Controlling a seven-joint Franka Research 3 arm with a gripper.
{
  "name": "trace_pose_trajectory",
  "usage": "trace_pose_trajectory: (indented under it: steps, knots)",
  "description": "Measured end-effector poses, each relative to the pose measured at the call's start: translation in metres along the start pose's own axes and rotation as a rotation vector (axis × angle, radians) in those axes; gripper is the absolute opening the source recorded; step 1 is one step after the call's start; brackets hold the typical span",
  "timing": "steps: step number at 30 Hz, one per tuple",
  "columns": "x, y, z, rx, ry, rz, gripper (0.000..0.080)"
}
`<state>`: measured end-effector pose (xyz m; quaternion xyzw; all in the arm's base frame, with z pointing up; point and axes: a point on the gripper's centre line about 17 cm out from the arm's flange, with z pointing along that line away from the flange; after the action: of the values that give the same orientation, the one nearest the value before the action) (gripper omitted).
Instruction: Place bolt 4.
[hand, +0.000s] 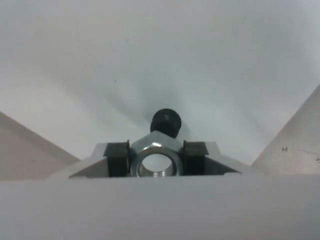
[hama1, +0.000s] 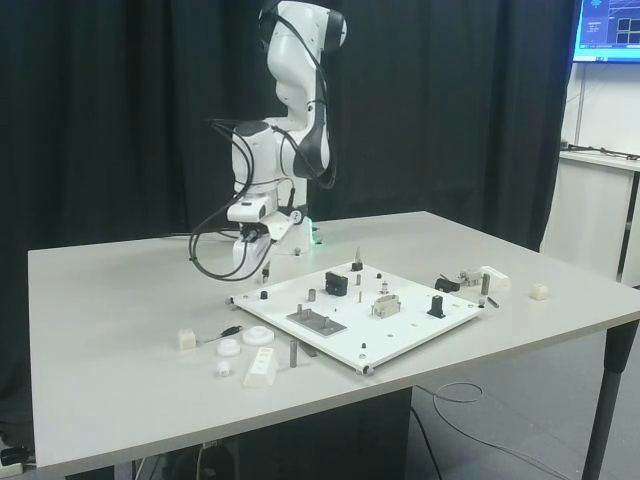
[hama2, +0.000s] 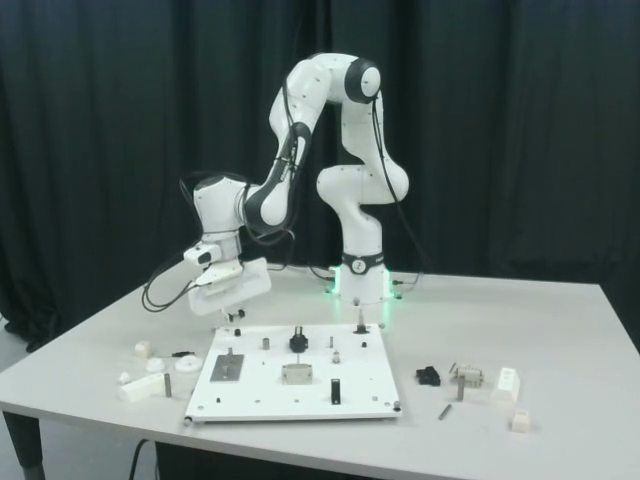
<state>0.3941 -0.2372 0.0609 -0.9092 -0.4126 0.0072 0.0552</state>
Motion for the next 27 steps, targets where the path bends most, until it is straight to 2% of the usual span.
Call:
trace_pose_trajectory:
  steps: [22, 27]
  knots:
    - [0.0006, 0.0025, -0.0028, -0.006, 0.004, 0.003, 0.0225]
    - [0.0009, 0.0071, -0.0049, -0.018, 0.004, 0.012, 0.0225]
